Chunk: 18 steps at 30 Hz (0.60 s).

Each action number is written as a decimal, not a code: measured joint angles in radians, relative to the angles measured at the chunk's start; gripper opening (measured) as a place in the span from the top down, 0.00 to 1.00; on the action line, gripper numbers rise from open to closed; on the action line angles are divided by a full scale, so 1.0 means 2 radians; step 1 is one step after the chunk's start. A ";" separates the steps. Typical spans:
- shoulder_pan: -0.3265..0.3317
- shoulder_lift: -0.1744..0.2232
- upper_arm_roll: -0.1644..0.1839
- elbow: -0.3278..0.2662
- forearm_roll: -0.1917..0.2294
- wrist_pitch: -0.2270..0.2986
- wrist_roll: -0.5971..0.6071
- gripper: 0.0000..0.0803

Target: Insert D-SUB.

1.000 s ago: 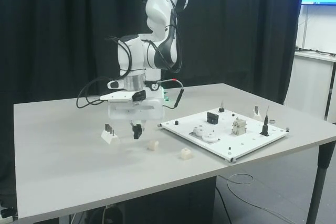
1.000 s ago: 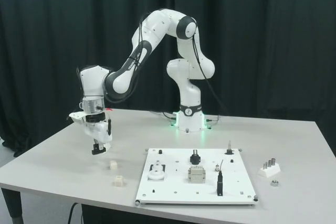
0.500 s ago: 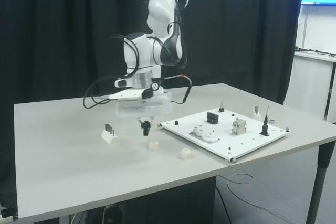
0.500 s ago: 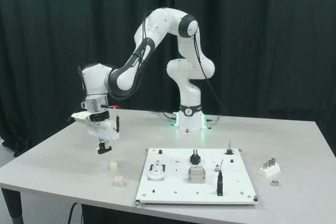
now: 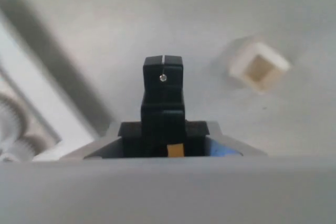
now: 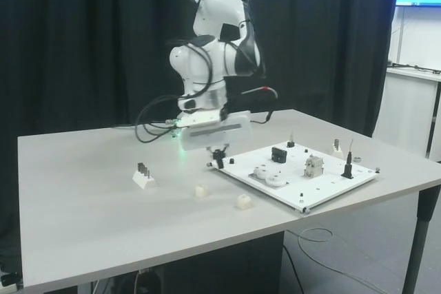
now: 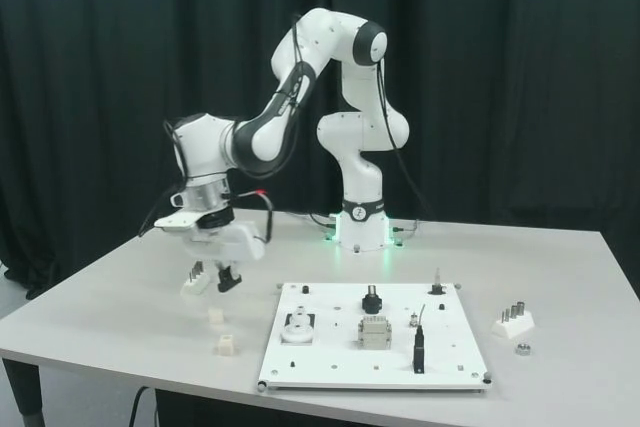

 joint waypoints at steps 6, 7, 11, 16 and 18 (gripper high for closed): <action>0.030 -0.016 0.000 -0.007 -0.025 -0.005 0.000 0.81; 0.036 -0.020 0.000 -0.009 -0.031 -0.005 -0.001 0.81; 0.058 -0.034 0.000 -0.019 -0.052 -0.006 -0.015 0.81; 0.089 -0.055 0.001 -0.036 -0.069 -0.006 -0.048 0.81; 0.101 -0.063 0.001 -0.044 -0.075 -0.005 -0.055 0.81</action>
